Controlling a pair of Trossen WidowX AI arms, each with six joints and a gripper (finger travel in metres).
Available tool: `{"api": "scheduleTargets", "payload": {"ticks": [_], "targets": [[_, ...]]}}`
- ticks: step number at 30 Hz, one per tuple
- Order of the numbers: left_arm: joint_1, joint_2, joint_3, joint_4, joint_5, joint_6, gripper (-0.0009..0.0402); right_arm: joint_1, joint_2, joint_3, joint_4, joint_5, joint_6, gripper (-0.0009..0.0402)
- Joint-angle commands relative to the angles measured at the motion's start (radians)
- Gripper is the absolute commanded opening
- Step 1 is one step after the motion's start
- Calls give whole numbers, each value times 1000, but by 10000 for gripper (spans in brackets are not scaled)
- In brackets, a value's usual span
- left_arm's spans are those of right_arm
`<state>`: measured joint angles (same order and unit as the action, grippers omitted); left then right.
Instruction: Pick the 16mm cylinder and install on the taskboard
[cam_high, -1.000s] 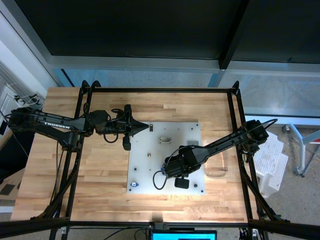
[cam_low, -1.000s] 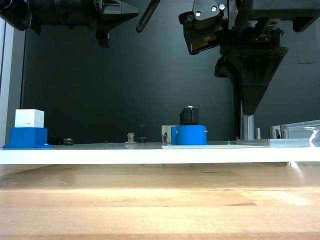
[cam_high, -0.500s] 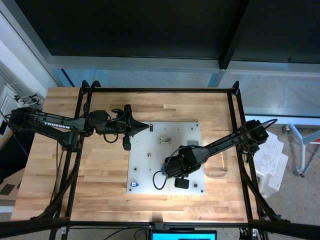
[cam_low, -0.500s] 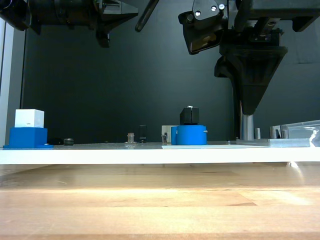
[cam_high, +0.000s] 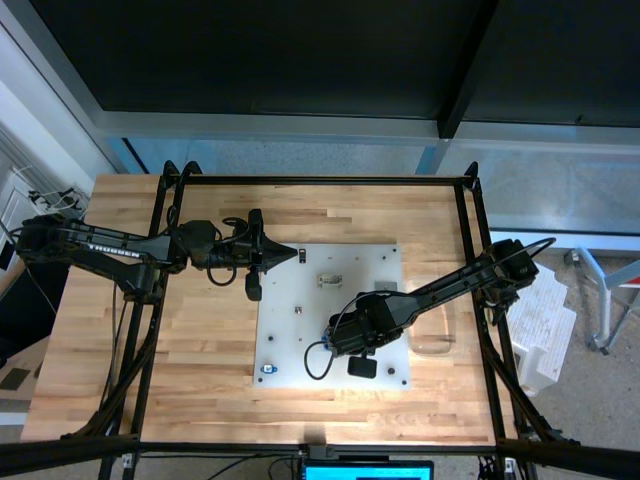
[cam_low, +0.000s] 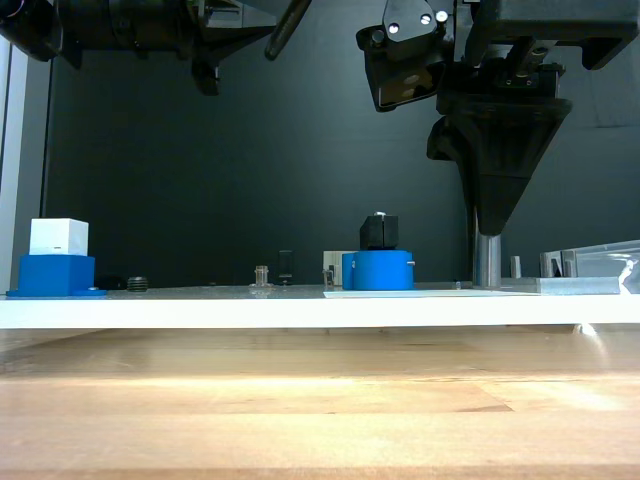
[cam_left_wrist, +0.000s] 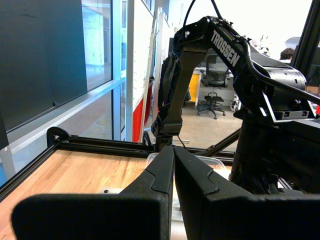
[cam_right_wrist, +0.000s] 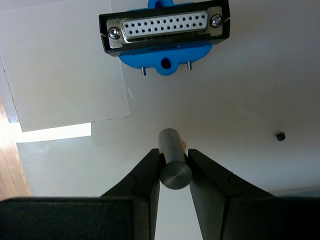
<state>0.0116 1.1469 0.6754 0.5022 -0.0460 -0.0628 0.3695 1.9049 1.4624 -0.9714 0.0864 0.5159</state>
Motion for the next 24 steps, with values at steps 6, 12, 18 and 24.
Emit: {"api": "scheduleTargets", "payload": {"ticks": [6, 12, 18, 24], "targets": [[0, 0, 0, 0, 0, 0, 0, 0, -3, -15, 2, 2, -1, 0], [0, 0, 0, 0, 0, 0, 0, 0, -14, -31, 7, 5, 0, 0], [0, 0, 0, 0, 0, 0, 0, 0, -27, -45, 6, 11, -1, 7], [0, 0, 0, 1, 0, 0, 0, 0, -39, -69, 8, 26, 4, 39]]}}
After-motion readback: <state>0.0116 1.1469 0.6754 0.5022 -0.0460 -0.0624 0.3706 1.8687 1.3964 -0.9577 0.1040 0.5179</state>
